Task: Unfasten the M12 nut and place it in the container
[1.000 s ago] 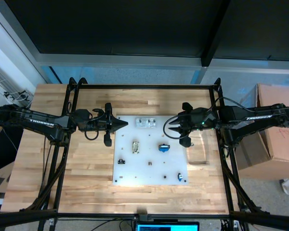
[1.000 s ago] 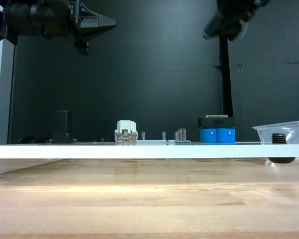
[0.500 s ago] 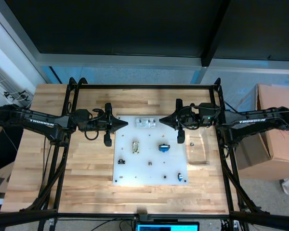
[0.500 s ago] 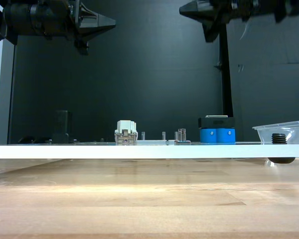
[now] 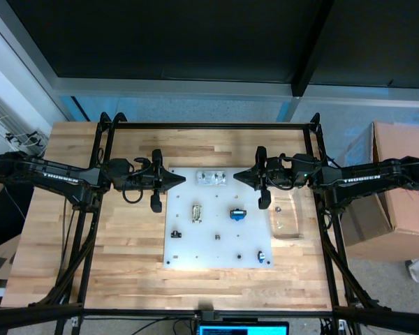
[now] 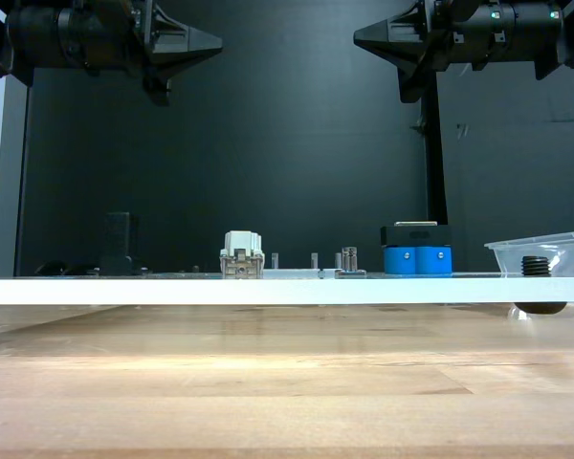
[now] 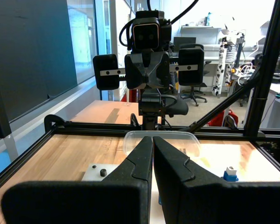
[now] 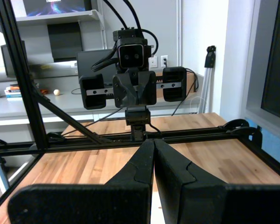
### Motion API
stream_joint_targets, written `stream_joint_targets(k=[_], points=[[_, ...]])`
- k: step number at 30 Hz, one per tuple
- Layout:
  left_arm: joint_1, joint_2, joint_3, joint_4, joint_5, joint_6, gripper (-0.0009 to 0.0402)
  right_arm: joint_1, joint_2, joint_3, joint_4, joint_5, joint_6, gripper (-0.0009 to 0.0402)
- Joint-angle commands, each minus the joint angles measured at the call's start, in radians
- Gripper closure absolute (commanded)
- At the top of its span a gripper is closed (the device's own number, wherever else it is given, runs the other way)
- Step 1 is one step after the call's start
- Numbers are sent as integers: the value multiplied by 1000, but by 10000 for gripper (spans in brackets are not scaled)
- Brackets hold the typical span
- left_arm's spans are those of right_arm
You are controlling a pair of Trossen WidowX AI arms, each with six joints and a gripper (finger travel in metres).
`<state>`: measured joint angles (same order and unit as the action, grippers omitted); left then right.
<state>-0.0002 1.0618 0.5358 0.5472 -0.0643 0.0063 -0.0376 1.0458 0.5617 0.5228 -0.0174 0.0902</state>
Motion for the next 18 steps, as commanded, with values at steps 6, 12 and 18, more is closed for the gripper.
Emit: stream_joint_targets(k=[6, 12, 18], points=[[0, 0, 0, 0, 0, 0, 393, 0, 1, -1, -11, -2, 10, 393], [0, 0, 0, 0, 0, 0, 393, 1, 1, 0, -11, -2, 6, 393], [0, 0, 0, 0, 0, 0, 393, 1, 1, 0, -11, -2, 6, 393]])
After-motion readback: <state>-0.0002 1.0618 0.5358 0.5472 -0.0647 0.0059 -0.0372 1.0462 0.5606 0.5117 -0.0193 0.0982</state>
